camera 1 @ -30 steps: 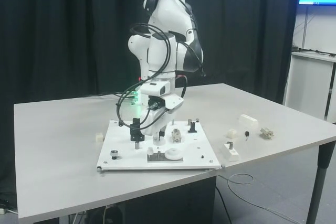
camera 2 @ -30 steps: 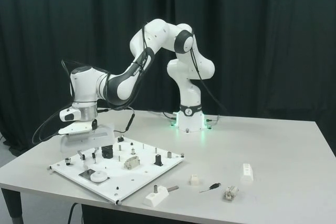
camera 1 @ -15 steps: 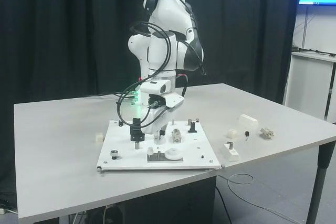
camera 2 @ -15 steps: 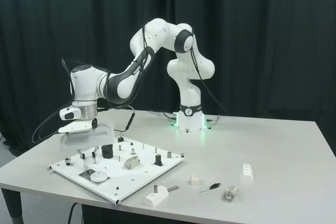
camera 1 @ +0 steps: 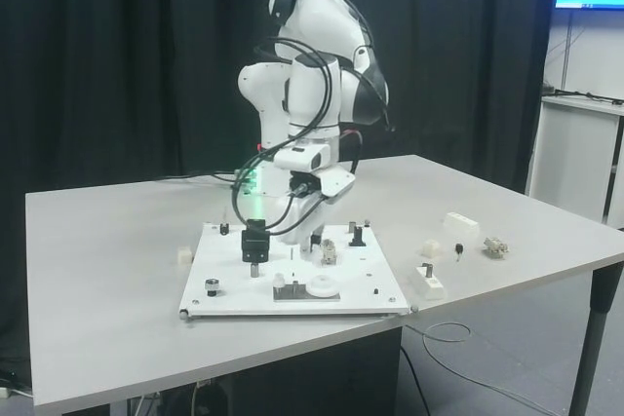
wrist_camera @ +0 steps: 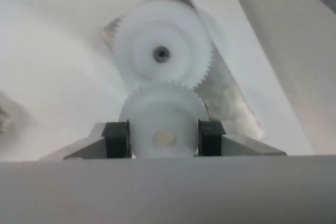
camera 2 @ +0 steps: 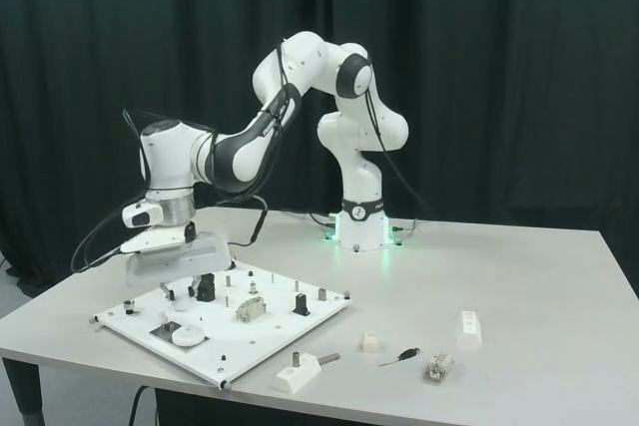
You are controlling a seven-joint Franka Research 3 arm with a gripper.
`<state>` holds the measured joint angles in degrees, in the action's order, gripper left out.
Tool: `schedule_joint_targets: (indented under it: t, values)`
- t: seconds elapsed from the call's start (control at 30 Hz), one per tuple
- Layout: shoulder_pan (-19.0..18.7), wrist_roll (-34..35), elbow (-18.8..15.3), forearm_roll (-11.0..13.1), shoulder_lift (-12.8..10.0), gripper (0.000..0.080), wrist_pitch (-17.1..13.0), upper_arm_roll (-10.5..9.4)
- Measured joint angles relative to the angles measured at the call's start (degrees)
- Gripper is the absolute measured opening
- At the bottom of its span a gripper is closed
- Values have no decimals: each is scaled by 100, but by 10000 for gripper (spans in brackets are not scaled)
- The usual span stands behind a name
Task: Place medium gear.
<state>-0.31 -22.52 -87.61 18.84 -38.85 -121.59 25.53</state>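
Above white board, hand higher now

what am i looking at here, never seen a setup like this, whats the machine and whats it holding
It is a white robot arm with seven joints, bolted to a grey table. At its end is a gripper, a clamp with two fingers.

Two pictures come from cameras in the room, each seeing the arm and table from a different side. The third comes from a camera on the arm's wrist, looking down past the fingertips.

On the table lies a white board with pegs and small fittings. A few loose small parts lie beside it.

In the wrist view the black fingers are shut on a white gear. Below it a larger gear already sits on the board. Whether their teeth touch, I cannot tell.
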Motion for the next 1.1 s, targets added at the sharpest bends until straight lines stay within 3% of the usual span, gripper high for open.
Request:
schedule_joint_targets:
  t: [0.7, 1.1]
  values:
    - [-619, 1074, -125, 6, 331, 275, 862, -12]
    - [-1261, 1885, -285, 7, 420, 275, 919, -48]
